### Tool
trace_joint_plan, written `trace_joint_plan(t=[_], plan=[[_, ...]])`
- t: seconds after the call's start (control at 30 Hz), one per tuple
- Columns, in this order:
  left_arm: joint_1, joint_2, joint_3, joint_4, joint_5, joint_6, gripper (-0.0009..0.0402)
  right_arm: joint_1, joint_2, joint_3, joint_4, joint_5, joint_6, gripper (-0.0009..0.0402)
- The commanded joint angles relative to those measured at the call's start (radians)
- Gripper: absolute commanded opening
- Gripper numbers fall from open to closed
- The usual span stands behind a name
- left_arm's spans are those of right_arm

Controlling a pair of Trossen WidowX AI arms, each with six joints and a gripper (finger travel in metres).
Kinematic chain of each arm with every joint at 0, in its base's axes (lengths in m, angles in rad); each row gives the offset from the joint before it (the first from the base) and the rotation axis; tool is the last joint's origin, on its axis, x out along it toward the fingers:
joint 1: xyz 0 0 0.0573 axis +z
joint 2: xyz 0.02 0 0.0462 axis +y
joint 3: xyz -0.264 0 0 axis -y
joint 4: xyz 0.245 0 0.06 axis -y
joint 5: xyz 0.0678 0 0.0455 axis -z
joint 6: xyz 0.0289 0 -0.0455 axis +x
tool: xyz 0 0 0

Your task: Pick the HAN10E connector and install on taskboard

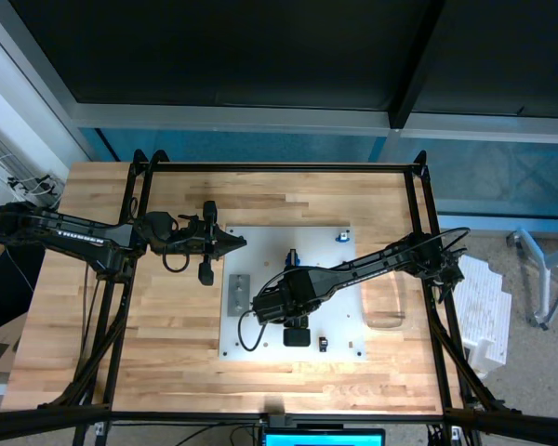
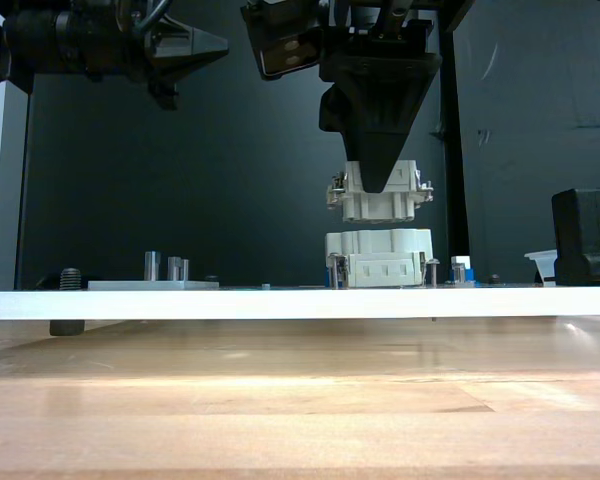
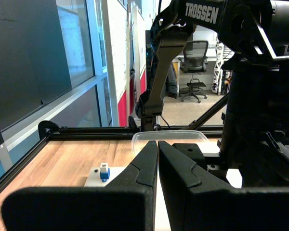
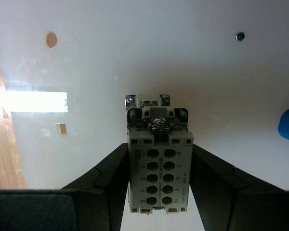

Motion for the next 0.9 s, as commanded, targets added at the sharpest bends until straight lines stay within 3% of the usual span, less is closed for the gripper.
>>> trace_joint_plan(t=[0.03, 0.77, 0.9], plan=[[0.000, 0.000, 0.000, 0.000, 0.000, 0.000, 0.0001, 0.000, 0.000, -0.002, 0.006, 0.000, 0.001, 0.0025], [0.000, 0.000, 0.000, 0.000, 0.000, 0.000, 0.0001, 0.001, 0.000, -0.047, 0.046, -0.003, 0.001, 0.0025], [0.000, 0.000, 0.000, 0.000, 0.000, 0.000, 0.0001, 0.000, 0.000, -0.056, 0.061, -0.021, 0.001, 0.0025]])
